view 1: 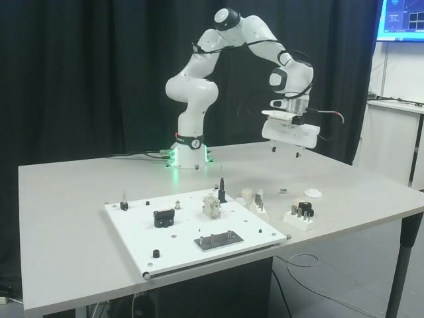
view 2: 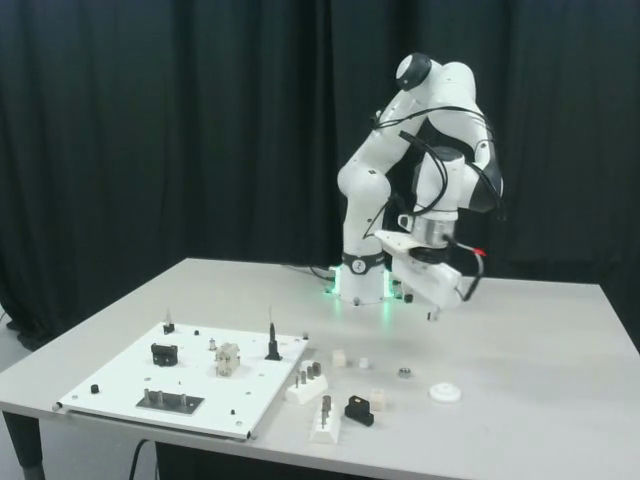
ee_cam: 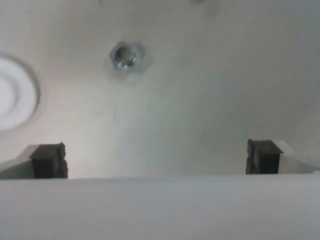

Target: Pick bolt 4.

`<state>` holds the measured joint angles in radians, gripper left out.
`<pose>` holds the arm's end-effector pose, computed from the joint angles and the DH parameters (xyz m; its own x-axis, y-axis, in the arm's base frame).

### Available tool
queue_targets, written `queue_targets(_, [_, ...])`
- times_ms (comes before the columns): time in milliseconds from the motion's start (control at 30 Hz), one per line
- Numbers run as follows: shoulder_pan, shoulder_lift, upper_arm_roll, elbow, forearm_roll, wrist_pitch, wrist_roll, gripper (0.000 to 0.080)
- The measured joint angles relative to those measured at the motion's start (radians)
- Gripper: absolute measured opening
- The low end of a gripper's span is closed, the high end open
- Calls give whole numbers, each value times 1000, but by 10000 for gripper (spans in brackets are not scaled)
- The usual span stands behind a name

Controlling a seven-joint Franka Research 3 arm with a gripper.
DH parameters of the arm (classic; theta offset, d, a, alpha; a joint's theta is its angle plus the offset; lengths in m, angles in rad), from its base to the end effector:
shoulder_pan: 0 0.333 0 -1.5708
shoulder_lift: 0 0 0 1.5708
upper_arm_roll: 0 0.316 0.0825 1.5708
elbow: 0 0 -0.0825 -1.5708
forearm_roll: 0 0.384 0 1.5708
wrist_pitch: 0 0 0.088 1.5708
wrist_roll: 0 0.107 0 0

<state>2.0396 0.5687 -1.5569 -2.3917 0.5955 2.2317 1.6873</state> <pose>0.4234 0.2219 0.2993 -0.0620 -0.9899 0.1278 -0.9980 0.0627 0.0015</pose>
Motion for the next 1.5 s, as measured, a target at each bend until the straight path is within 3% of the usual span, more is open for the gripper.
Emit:
queue_targets(200, [-5, 1, 24, 1, 17, 19, -317, 800])
queue_targets(367, [-25, 3, 38, 1, 55, 33, -448, 800])
queue_targets(633, [-90, 3, 88, 0, 131, 83, -649, 800])
queue_targets(833, [-153, 3, 130, 1, 179, 116, -749, 800])
queue_targets(1000, [-202, 4, 163, 8, 190, 130, -841, 800])
queue_targets(1267, [-271, 6, 209, 21, 228, 133, -1019, 800])
queue_targets(1500, [-313, 17, 241, 28, 256, 133, -1078, 800])
